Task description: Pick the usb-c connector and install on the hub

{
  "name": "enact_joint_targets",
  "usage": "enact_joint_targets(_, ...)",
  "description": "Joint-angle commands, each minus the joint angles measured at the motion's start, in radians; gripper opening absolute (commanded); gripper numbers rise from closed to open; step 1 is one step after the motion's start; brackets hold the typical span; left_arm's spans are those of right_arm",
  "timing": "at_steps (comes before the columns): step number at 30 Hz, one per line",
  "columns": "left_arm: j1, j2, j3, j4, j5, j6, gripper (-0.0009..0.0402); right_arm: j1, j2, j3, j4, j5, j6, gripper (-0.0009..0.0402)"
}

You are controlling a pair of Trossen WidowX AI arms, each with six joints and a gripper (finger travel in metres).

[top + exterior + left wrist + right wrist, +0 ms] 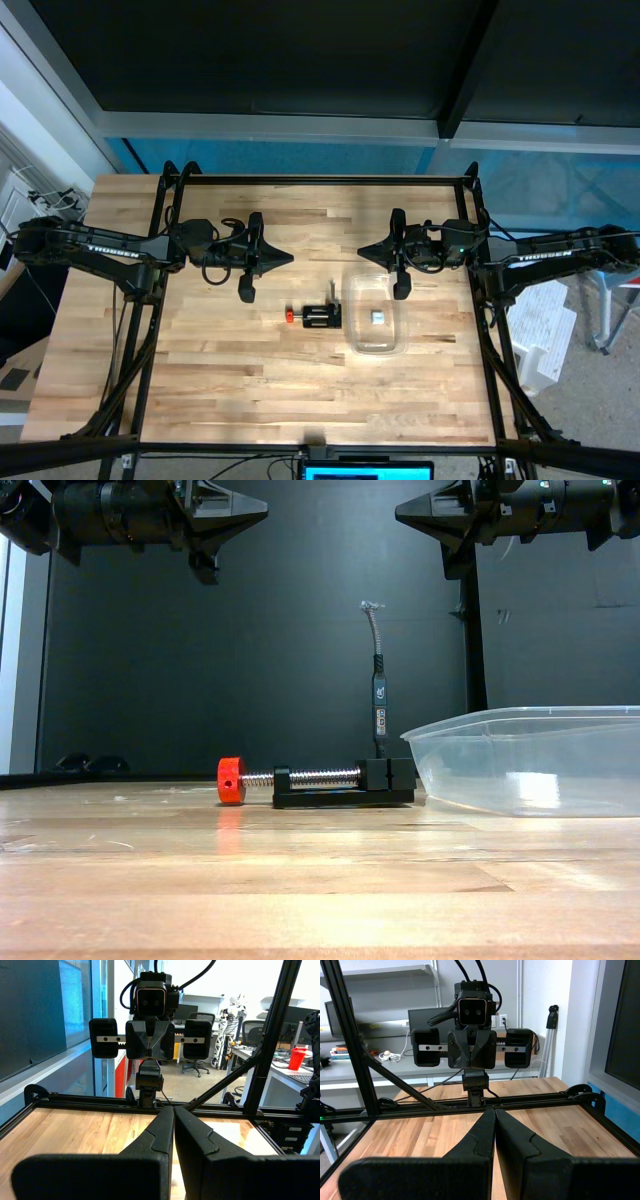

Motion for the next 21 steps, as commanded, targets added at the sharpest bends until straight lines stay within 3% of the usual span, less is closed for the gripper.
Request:
enact_joint_targets(1,0.000,0.000,0.000,0.000,0.000,0.000,0.0000,0.000,0.001,0.001,-0.001,0.002,-0.002,0.0000)
enact_joint_targets(21,0.000,0.000,0.000,0.000,0.000,0.000,0.0000,0.000,0.003,0.001,-0.013,0.002,-0.002,0.0000)
